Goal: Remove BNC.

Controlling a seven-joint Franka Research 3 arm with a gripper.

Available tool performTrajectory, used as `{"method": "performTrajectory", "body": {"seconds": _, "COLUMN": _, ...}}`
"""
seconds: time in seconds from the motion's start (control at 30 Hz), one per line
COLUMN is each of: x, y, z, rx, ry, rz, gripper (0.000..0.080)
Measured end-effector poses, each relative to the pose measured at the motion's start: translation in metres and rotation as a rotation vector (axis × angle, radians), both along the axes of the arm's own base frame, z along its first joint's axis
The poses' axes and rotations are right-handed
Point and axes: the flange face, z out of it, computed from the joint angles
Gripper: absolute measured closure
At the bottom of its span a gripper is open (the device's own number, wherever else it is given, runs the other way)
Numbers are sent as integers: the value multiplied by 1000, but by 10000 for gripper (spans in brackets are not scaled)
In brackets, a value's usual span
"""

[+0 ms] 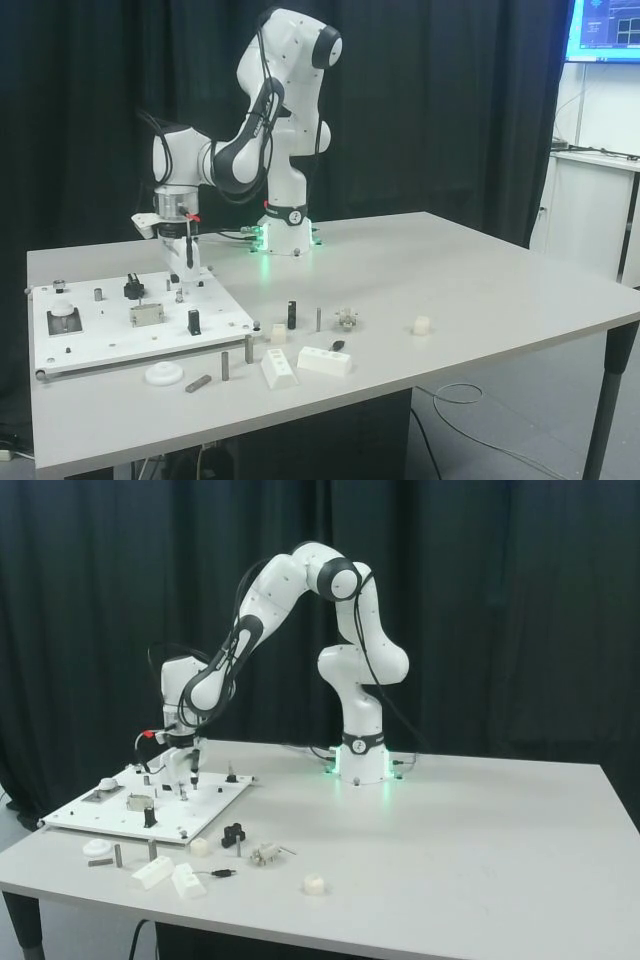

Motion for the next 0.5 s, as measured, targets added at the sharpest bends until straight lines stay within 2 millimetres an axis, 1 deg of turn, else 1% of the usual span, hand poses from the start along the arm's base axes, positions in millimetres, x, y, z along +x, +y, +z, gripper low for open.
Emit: {"method": "performTrajectory", "body": {"seconds": 0.5, "x": -2, "y": 4, "z": -9, "rx": -27, "ry": -3, "rz": -9, "gripper": 3}}
